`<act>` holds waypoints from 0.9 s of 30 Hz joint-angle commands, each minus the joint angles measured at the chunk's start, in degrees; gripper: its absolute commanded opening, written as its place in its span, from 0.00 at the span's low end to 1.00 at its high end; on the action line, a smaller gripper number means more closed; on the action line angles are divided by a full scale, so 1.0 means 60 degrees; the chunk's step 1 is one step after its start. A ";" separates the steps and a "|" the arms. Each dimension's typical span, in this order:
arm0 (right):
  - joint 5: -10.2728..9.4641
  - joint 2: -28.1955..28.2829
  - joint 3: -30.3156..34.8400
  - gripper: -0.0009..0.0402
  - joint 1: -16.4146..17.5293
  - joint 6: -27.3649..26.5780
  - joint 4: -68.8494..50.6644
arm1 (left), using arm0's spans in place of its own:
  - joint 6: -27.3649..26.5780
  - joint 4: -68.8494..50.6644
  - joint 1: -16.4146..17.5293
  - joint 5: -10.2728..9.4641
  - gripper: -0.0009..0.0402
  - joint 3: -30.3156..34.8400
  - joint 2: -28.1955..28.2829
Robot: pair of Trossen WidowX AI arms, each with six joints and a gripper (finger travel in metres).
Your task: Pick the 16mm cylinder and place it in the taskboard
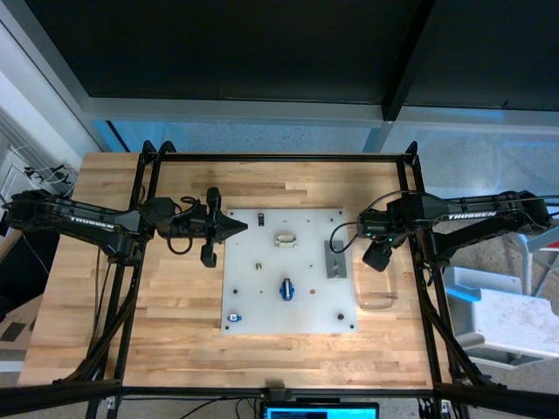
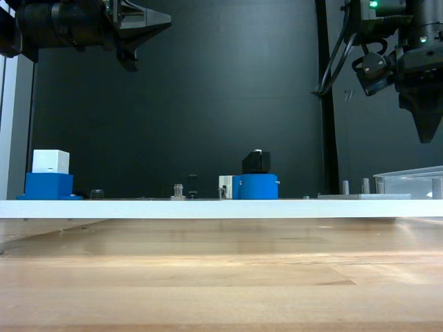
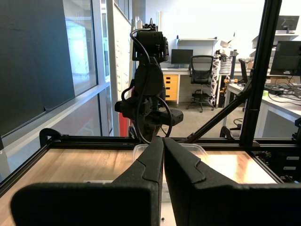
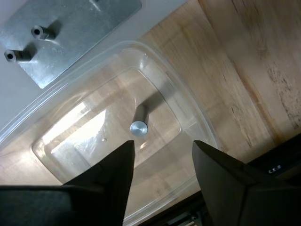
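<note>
Fingers (image 4: 225, 188) of right gripper (image 4: 162, 144): set apart with a clear gap, gripping nothing. Hangs nose down above the clear plastic tray (image 4: 188, 94), well clear of it in the low view.

Fingers (image 3: 141, 169) of left gripper (image 3: 163, 141): pressed together along their length, holding nothing. Held level and high over the left edge of the taskboard (image 1: 262, 297), tips pointing toward the right arm.

Locate the 16mm cylinder (image 4: 138, 128) on the floor of the tray, off the taskboard, in line with the gap between the right fingers and apart from both. Stands on end:
- long axis upright, close to the wrist camera's line of sight
- bright round end face turned up toward the gripper
- shaft visible only as a short dark streak behind that face

Cannot be made out in the high view.

Find the tray on the wooden table (image 1: 131, 349), just beside the taskboard's right edge. Note the grey metal plate (image 4: 80, 33) near that edge of the board, carrying two small upright pegs (image 4: 37, 32). Further in on the board, note a blue connector (image 1: 286, 289).

Read "TROSSEN" in white lettering on the forearm of the left arm (image 1: 87, 220) and of the right arm (image 1: 472, 215).
</note>
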 commanded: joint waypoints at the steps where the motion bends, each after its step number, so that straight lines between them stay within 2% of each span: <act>1: -0.0044 0.0084 -0.0062 0.48 0.0044 0.0189 0.0029 | 0.0004 0.0004 0.0000 0.0000 0.02 0.0004 0.0004; 6: -0.0113 0.0117 -0.0306 0.48 0.0135 0.0441 0.0350 | 0.0000 0.0004 0.0004 0.0000 0.02 0.0004 0.0004; 10: -0.0324 0.0117 -0.0634 0.48 0.0178 0.0659 0.0736 | 0.0000 0.0004 0.0004 0.0000 0.02 0.0004 0.0004; 18: -0.0237 0.0117 -0.1031 0.48 0.0229 0.0769 0.1155 | 0.0004 0.0004 0.0000 0.0004 0.02 0.0004 0.0004; 27: -0.0237 0.0200 -0.1475 0.48 0.0390 0.1392 0.1767 | 0.0004 0.0004 0.0004 0.0000 0.02 0.0004 0.0004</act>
